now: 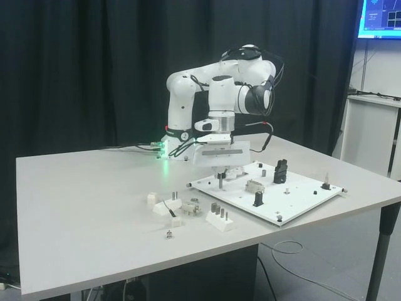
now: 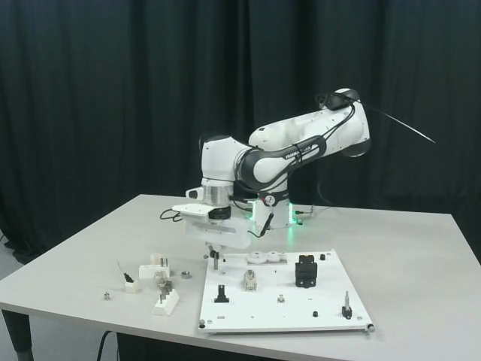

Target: Insert round peg 3.

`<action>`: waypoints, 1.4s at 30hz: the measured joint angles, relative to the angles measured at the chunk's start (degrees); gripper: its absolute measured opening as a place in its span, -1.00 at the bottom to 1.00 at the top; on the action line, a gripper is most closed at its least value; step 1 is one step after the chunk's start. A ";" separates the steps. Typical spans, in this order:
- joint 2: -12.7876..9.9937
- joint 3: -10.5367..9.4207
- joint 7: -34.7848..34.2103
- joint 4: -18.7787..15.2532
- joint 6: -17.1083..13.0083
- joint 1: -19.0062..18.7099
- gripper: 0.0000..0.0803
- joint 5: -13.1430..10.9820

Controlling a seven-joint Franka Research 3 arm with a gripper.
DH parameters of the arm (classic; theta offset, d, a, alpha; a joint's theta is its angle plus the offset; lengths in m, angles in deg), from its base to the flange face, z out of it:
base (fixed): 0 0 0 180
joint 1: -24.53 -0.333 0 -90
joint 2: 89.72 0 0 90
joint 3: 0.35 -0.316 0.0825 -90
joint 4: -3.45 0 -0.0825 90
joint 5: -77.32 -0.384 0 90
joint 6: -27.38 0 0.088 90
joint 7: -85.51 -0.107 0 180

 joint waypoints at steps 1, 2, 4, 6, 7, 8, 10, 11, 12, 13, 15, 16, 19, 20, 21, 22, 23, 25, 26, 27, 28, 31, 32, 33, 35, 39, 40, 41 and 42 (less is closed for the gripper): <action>0.00 -0.11 0.00 -0.08 -0.14 -0.14 -0.74 -0.09; 0.00 -0.21 0.00 -0.18 -0.31 -0.30 -0.74 -0.15; 0.00 -0.34 -0.01 -0.36 -0.66 -0.63 -0.74 -0.29; 0.00 -0.41 -0.07 -0.54 -1.00 -0.96 -0.74 -0.47; 0.00 -0.43 -0.09 -0.64 -1.13 -1.12 -0.74 -0.54; 0.00 -0.44 -0.11 -0.73 -1.21 -1.26 -0.74 -0.59; 0.01 -0.46 -0.18 -1.01 -1.36 -1.62 -0.74 -0.77; 0.02 -0.46 -0.22 -1.18 -1.41 -1.81 -0.74 -0.87; 0.04 -0.47 -0.25 -1.32 -1.45 -1.97 -0.74 -0.96; 0.06 -0.49 -0.27 -1.51 -1.49 -2.18 -0.74 -1.07; 0.11 -0.55 -0.29 -1.83 -1.57 -2.53 -0.74 -1.24; 0.13 -0.59 -0.30 -1.96 -1.62 -2.68 -0.74 -1.29; 0.18 -0.80 -0.39 -2.29 -1.85 -3.08 -0.74 -1.54; 0.21 -0.90 -0.42 -2.42 -1.98 -3.21 -0.74 -1.68; 0.25 -1.01 -0.46 -2.54 -2.12 -3.34 -0.74 -1.83; 0.30 -1.12 -0.50 -2.68 -2.25 -3.48 -0.74 -2.01; 0.34 -1.22 -0.53 -2.79 -2.38 -3.62 -0.74 -2.17; 0.39 -1.36 -0.57 -2.99 -2.61 -3.86 -0.74 -2.37; 0.40 -1.41 -0.59 -3.07 -2.72 -3.97 -0.74 -2.42; 0.40 -1.47 -0.61 -3.14 -2.86 -4.07 -0.74 -2.46; 0.41 -1.53 -0.62 -3.20 -3.02 -4.17 -0.74 -2.50; 0.44 -1.79 -0.69 -3.28 -3.49 -4.38 -0.74 -2.58; 0.45 -1.88 -0.74 -3.28 -3.64 -4.43 -0.74 -2.60; 0.45 -1.95 -0.79 -3.29 -3.79 -4.48 -0.74 -2.61; 0.48 -2.01 -0.87 -3.33 -4.06 -4.62 -0.74 -2.61; 0.54 -2.10 -1.18 -3.43 -4.42 -4.89 -0.74 -2.61; 0.55 -2.11 -1.24 -3.43 -4.45 -4.94 -0.74 -2.61; 0.56 -2.15 -1.27 -3.43 -4.46 -4.98 -0.74 -2.64; 0.57 -2.20 -1.30 -3.43 -4.53 -5.01 -0.74 -2.70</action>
